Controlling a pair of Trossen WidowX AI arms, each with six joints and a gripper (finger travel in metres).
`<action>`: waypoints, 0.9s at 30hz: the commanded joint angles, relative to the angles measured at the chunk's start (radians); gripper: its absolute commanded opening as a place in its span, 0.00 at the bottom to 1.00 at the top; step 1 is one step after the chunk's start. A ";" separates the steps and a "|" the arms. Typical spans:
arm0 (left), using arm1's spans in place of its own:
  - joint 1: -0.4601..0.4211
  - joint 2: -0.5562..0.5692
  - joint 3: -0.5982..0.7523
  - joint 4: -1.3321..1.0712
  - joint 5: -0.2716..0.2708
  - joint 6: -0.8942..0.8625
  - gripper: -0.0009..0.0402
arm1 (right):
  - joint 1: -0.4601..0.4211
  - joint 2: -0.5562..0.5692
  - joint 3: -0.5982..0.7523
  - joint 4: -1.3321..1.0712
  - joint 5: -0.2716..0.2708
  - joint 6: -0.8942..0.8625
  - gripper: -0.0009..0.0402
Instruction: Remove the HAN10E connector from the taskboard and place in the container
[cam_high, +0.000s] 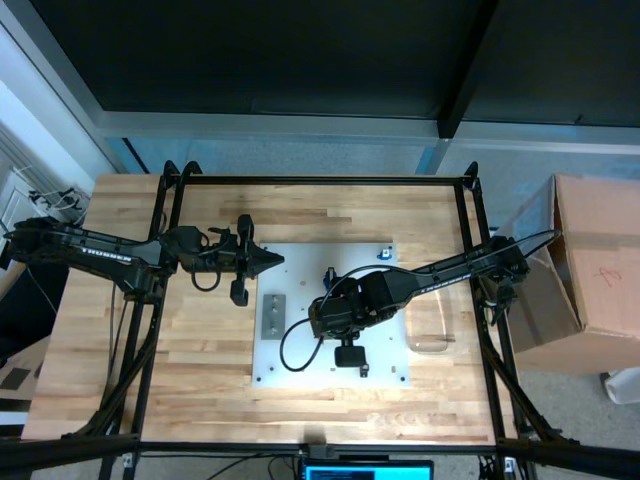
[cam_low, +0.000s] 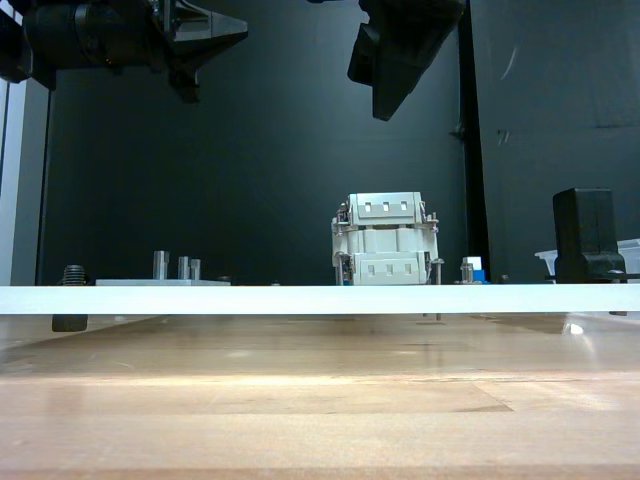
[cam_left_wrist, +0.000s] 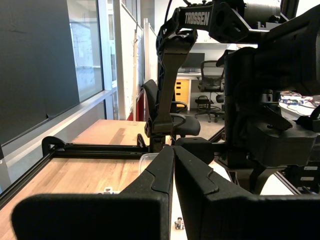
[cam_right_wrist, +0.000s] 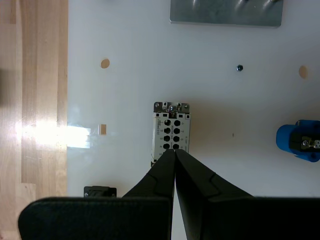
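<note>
Grey connector (cam_low: 385, 240) sits in the board (cam_low: 300, 298). Both pressed together, the right gripper (cam_right_wrist: 175, 150) hangs above it, the left gripper (cam_left_wrist: 173, 147) to its left.

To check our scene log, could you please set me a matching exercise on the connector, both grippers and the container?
1 HAN10E connector
2 left gripper
3 right gripper
4 container

A right of the taskboard
B jaws shut, high above the connector
C seated upright on the taskboard
D jaws shut, raised near the taskboard's left edge

Pairs: 1-C, 2-D, 3-B, 4-A
</note>
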 joint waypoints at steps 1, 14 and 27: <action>0.000 0.000 0.000 0.000 0.000 0.000 0.02 | 0.000 0.000 0.000 -0.010 -0.001 0.014 0.06; 0.000 0.000 0.000 0.000 0.000 0.000 0.02 | -0.004 0.071 0.012 -0.013 -0.001 0.109 0.58; 0.000 0.000 0.000 0.000 0.000 0.000 0.02 | -0.005 0.176 0.015 0.014 -0.011 0.109 0.62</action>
